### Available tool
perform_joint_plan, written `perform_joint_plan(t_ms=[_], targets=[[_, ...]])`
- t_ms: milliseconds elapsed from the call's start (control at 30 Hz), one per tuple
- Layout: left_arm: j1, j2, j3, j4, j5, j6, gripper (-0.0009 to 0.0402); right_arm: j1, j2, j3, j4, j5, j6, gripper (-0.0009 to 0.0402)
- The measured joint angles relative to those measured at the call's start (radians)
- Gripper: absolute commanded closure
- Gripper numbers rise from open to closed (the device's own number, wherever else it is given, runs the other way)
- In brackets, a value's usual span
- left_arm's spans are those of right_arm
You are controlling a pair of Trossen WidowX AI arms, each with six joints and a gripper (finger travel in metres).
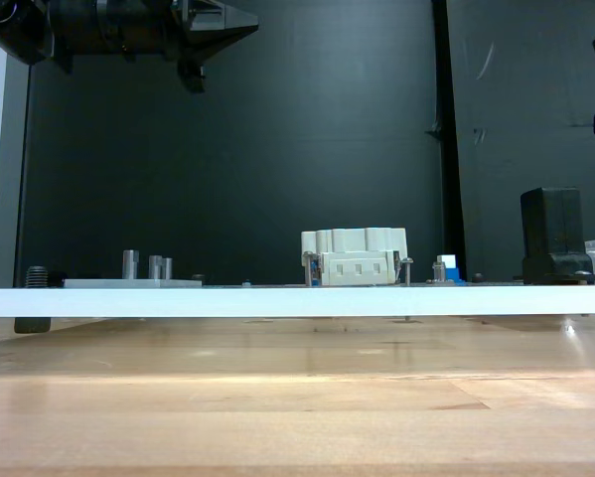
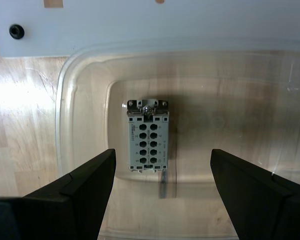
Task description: Pick the HAN10E connector and install on the hub
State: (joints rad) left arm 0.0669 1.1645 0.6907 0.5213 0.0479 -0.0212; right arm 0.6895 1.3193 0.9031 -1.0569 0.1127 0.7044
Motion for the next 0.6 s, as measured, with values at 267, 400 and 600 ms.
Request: perform_joint_plan(t_ms=[267,400,600], targets=[[0.000,0.000,0.000,0.000,0.000,0.000,0.0393,0.012,0.029,-0.035,0.061,0.000,0.005,0.0129],[0.000,0.000,0.000,0.000,0.000,0.000,0.0393,0.014,0.031,-0.069,0.117,-0.001,0.005,0.0129],[0.000,0.000,0.000,0.000,0.000,0.000,0.0393,0.016,0.031,-0.093,0.142,-0.003,0.016,0.0129]])
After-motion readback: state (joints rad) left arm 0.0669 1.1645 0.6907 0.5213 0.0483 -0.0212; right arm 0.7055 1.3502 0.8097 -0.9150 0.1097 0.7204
